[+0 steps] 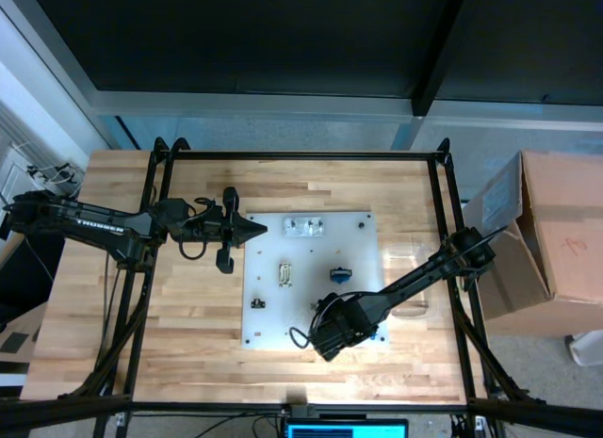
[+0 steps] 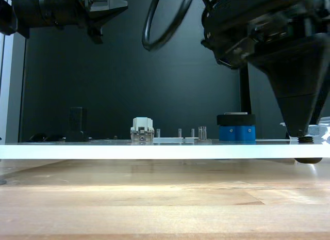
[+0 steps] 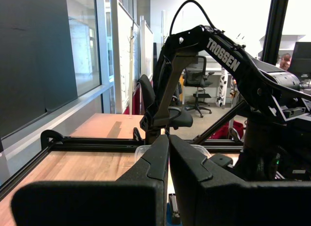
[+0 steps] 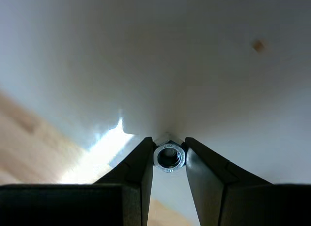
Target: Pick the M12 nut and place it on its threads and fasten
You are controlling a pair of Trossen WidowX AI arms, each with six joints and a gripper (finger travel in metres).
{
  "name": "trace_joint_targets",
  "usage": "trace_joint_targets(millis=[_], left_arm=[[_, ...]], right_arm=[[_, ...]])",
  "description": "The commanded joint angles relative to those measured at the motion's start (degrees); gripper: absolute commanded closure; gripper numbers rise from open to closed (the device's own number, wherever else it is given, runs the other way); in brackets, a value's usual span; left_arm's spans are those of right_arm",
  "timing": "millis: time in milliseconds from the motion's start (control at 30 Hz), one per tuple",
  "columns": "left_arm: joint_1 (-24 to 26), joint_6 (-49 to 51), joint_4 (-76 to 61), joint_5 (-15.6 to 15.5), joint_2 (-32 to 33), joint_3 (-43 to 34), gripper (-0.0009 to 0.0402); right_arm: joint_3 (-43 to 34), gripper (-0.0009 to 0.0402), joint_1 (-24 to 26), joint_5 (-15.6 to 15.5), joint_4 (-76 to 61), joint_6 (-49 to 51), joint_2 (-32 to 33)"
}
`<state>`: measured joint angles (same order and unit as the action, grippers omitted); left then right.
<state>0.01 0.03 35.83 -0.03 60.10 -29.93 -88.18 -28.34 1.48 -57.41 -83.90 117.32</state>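
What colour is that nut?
Silver nut, best in right wrist view, gripped by right pincer low over board; left pincer hovers at its left edge.

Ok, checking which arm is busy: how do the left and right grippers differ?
The left gripper is shut on nothing; the right gripper is shut on the nut. The left gripper hangs high over the board's left edge; the right gripper points down at the stud. Whether the nut is on its stud I cannot tell. Both are black.

Qty — 2 arms [image 1: 85, 217] [image 1: 415, 278], 2 pincers [image 3: 168, 138] [image 4: 169, 144], 1 nut [image 4: 169, 157], 1 white board [image 1: 273, 330] — 1 cardboard box [image 1: 556, 240].
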Motion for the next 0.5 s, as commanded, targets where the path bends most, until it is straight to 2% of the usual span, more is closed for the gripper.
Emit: trace_joint_targets(millis=[33, 200, 500], left_arm=[[0.0, 0.0, 0.0, 0.0, 0.0, 0.0, 0.0393], [0.0, 0.0, 0.0, 0.0, 0.0, 0.0, 0.0393], [0.0, 0.0, 0.0, 0.0, 0.0, 0.0, 0.0393]], right_arm=[[0.0, 0.0359, 0.0, 0.0, 1.0, -14.6, 0.1], [0.0, 0.0359, 0.0, 0.0, 1.0, -35.4, 0.1], [0.0, 0.0359, 0.0, 0.0, 1.0, -67.0, 0.1]])
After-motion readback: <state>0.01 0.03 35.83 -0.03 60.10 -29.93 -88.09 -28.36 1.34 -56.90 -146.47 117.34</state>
